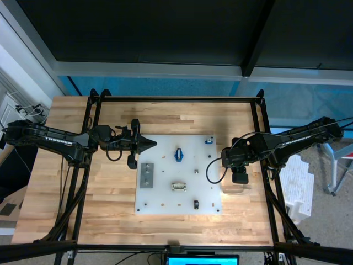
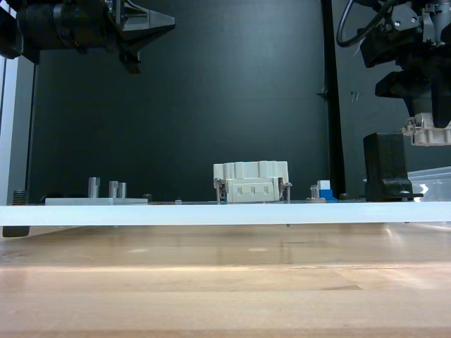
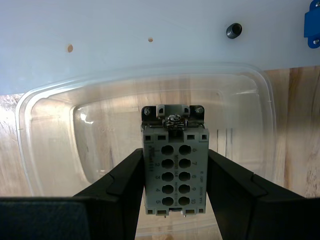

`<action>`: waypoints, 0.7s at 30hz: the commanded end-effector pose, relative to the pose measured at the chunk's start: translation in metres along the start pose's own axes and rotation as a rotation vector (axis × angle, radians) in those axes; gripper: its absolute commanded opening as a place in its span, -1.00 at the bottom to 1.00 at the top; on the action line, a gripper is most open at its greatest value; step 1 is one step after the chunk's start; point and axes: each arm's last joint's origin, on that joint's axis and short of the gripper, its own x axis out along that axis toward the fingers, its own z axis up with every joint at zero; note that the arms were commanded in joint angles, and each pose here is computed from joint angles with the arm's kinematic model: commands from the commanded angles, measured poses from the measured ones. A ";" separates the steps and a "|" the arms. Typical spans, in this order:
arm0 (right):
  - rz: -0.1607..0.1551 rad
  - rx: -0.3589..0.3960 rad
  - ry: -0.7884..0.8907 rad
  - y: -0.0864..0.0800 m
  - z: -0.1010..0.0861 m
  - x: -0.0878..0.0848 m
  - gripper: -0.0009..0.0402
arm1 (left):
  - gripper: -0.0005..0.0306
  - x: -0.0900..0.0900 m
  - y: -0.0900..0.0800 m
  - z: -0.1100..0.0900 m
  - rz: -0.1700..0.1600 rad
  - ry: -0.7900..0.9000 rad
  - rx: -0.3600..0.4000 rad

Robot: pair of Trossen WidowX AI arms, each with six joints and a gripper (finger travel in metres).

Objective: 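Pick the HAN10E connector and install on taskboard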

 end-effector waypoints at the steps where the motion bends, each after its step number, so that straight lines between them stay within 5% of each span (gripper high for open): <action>1: 0.004 0.003 -0.005 0.002 0.006 -0.002 -0.92 | -0.96 0.000 0.000 0.000 0.000 0.000 0.000; 8: 0.031 -0.003 -0.003 0.013 0.037 -0.007 -0.92 | -0.96 0.000 0.000 0.000 0.000 0.000 0.000; 21: 0.030 -0.024 0.010 0.047 0.116 0.003 -0.92 | -0.96 0.000 0.000 0.000 0.000 0.000 0.000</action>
